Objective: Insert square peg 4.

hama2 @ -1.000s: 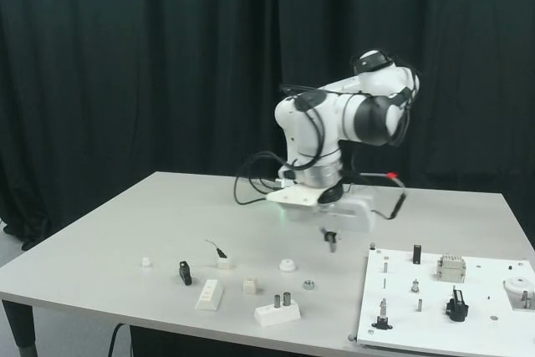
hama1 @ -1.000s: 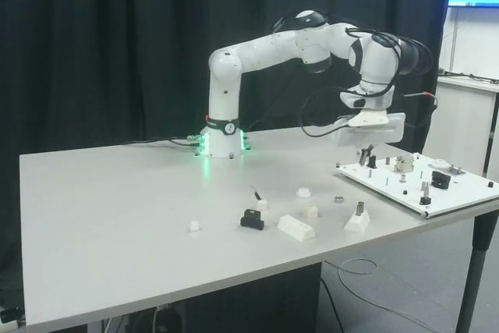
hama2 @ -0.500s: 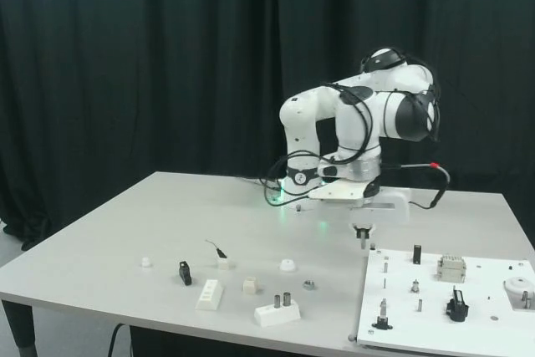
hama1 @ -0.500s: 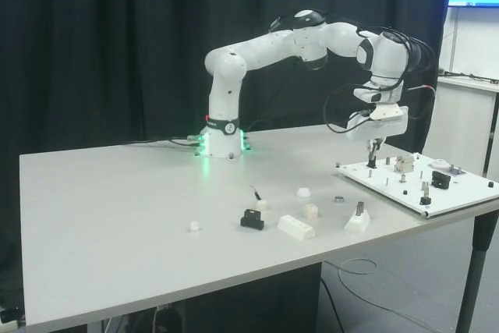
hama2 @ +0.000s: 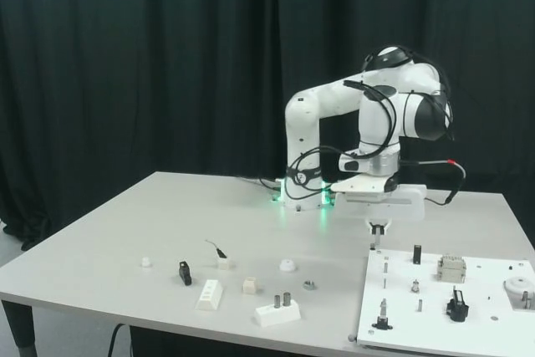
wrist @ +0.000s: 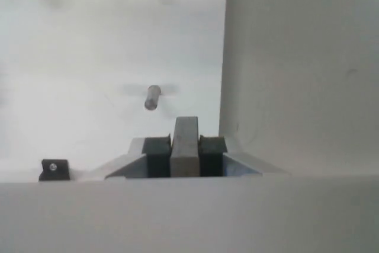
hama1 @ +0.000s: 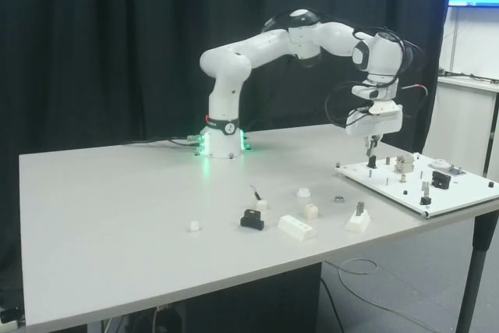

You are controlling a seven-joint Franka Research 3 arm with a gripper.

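Gripper (wrist: 185, 146) clamps the grey square metal peg (wrist: 185, 137) between its fingers; I see a white assembly board (hama2: 435, 311) just below, a small grey pin (wrist: 151, 97) nearby.

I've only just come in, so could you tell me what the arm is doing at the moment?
The white arm holds a grey square peg in its pincer, shut on it. It hangs above the near corner of the white board, not yet inserted. Other small parts lie loose on the grey table.
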